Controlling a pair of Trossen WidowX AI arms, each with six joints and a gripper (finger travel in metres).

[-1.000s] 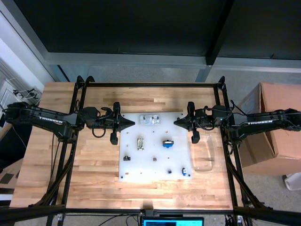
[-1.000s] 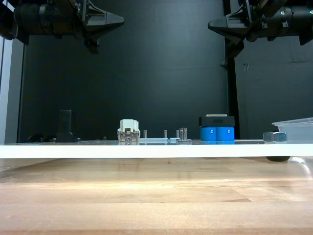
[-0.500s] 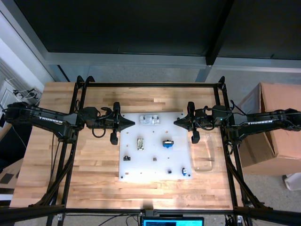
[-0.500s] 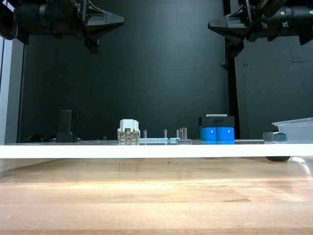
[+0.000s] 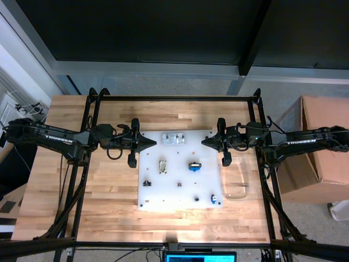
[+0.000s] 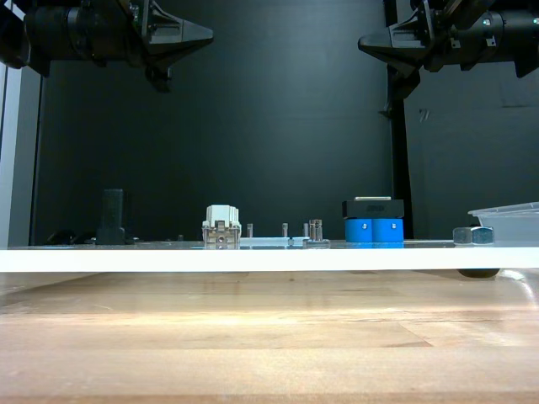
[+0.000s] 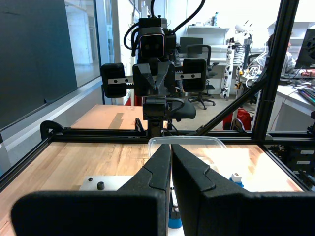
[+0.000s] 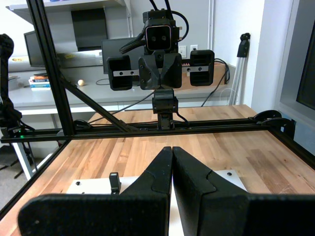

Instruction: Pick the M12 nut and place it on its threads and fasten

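Bright overhead light glares off the white board (image 5: 158, 199) and table (image 6: 253, 324); the low view's backdrop is dark.

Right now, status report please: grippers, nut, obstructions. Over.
Left gripper shut, high over board's left side. Right gripper shut, empty, high over right side. M12 nut on its stud, free. Clear tray beside it.

The light wooden counter (image 5: 109, 191) carries a white board (image 5: 158, 192) lying flat at its middle, turned a little askew to the planks. A clear tray (image 5: 235, 197) rests on the wood just beside the board's right edge. A black frame (image 5: 174, 99) also stands on the counter — one bar runs along the far side, and its legs slant down to the near corners.
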